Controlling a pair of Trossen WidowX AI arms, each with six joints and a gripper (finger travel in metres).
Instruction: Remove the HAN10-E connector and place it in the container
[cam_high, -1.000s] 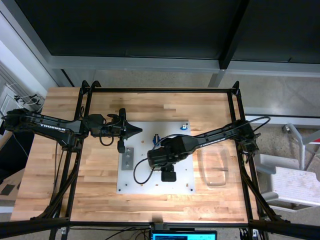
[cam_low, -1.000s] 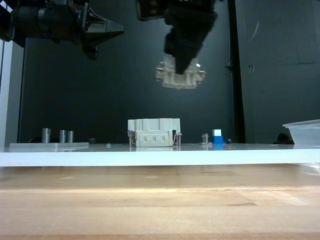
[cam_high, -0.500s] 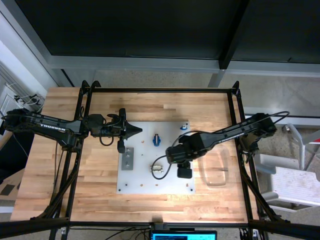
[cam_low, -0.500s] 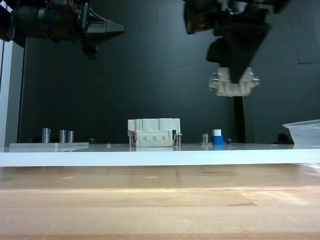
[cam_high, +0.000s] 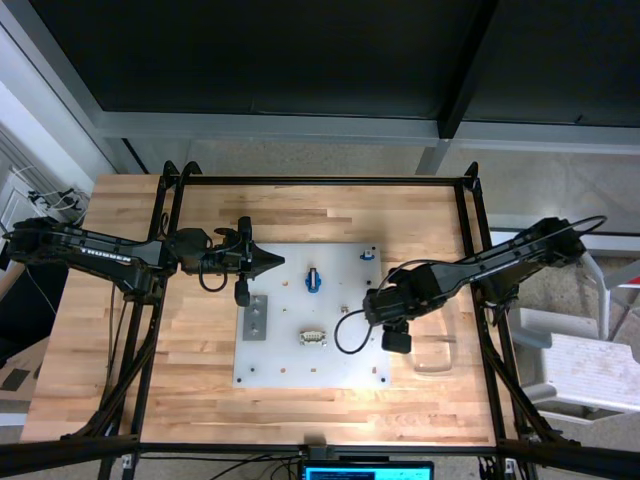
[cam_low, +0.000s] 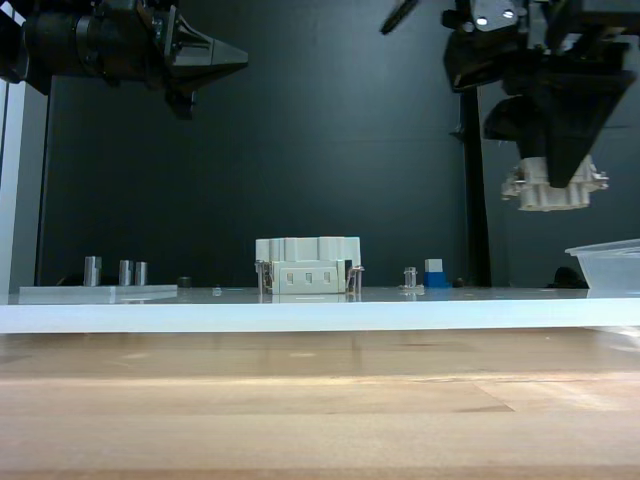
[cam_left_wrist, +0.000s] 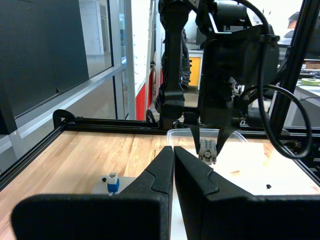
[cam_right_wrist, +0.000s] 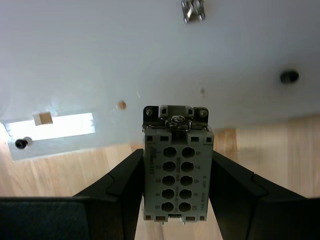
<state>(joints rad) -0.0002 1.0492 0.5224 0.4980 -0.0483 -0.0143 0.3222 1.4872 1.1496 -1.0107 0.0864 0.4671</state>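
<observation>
The right gripper (cam_low: 556, 172) pinches the HAN10-E connector (cam_right_wrist: 177, 175) by its long sides and holds it in the air, just short of the container (cam_low: 606, 262) rim. I think a release here would drop it on the rim or the white plate (cam_high: 285, 365), and it may bounce away. Coming down too early could push the light container aside. The left gripper (cam_left_wrist: 173, 172), fingers pressed together, hangs high, well apart.
</observation>
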